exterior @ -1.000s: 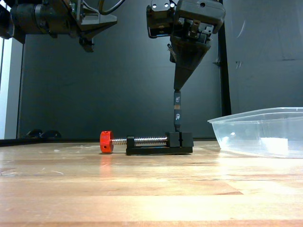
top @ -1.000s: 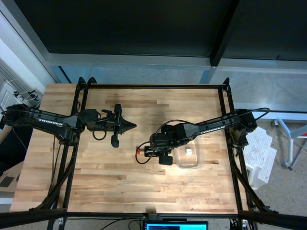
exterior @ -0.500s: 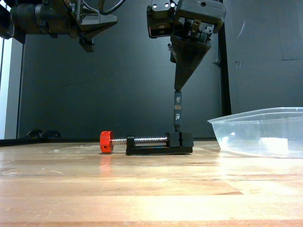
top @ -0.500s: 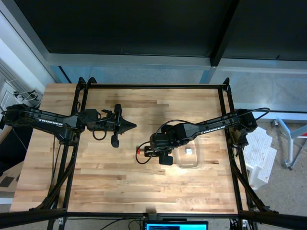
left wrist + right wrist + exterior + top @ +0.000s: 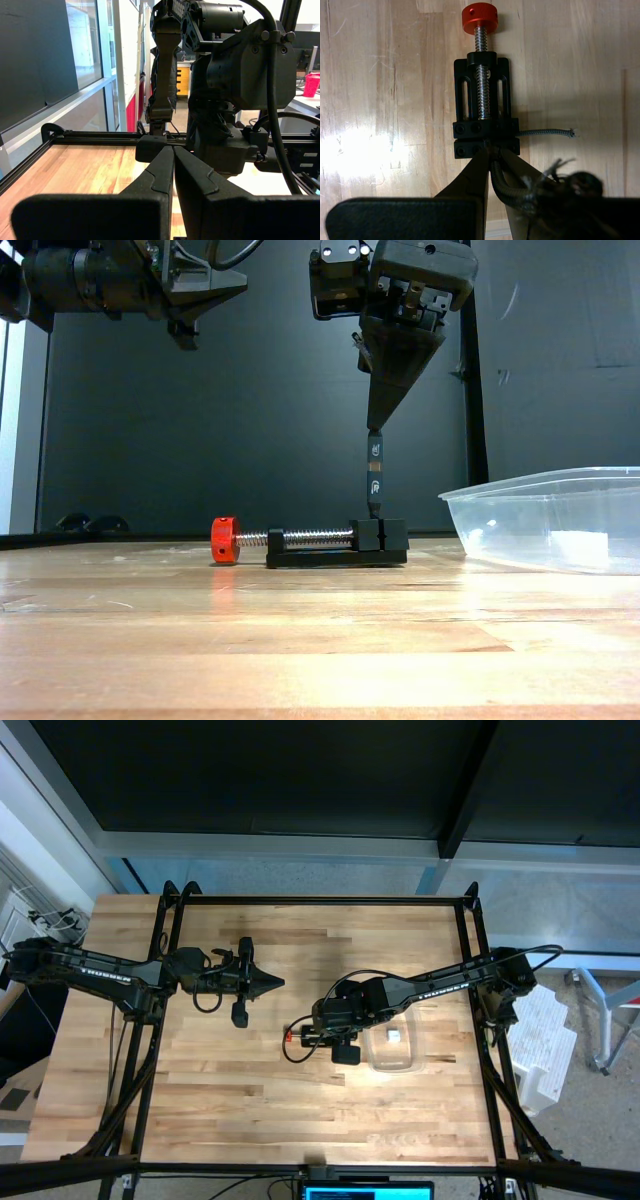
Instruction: Pick the USB-C connector and install on taskboard
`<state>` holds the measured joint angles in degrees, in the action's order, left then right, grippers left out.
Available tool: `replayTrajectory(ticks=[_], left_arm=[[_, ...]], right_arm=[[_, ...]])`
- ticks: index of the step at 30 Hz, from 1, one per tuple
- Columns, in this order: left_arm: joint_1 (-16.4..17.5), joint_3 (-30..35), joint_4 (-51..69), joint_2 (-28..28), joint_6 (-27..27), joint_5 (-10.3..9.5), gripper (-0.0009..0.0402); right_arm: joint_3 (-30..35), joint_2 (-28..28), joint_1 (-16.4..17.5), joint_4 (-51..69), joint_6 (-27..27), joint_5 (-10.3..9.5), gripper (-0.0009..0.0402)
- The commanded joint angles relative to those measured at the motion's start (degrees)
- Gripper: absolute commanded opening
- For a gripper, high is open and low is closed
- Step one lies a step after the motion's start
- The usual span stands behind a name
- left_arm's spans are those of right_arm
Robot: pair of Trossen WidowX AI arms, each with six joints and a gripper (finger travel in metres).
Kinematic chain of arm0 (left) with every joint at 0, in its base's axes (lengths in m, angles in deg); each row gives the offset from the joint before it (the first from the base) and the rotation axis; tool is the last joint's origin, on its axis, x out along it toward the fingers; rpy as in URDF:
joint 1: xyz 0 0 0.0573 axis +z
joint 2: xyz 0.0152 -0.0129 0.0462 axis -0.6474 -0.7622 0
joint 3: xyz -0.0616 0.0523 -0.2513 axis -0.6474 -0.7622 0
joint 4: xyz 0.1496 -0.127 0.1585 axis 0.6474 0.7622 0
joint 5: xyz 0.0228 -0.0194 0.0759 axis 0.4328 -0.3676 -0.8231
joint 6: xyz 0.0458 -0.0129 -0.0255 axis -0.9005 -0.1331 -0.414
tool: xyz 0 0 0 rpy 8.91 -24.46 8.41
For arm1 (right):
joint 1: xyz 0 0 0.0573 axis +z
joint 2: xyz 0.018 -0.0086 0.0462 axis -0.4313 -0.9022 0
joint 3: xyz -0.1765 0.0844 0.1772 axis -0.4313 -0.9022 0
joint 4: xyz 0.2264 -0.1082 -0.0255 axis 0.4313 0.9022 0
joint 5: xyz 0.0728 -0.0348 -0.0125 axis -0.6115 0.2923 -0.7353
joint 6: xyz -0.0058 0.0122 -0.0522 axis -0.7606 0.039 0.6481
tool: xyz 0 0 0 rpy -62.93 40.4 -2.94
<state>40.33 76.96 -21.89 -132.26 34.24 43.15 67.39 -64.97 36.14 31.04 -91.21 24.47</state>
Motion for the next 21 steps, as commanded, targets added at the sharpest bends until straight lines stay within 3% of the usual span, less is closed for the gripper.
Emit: replayTrajectory(ticks=[1, 9, 21], left_arm=[[0.0, 0.0, 0.0, 0.0, 0.0, 0.00, 0.0000], [0.0, 0.0, 0.0, 0.0, 0.0, 0.00, 0.0000], [0.0, 0.0, 0.0, 0.0, 0.0, 0.00, 0.0000]], right_arm=[[0.0, -0.1, 0.0, -0.2, 0.1, 0.04, 0.0000], [-0.2, -0.1, 0.0, -0.4, 0.3, 0.09, 0.0000], [-5.6, -0.3, -0.3, -5.5, 1.0, 0.11, 0.0000]])
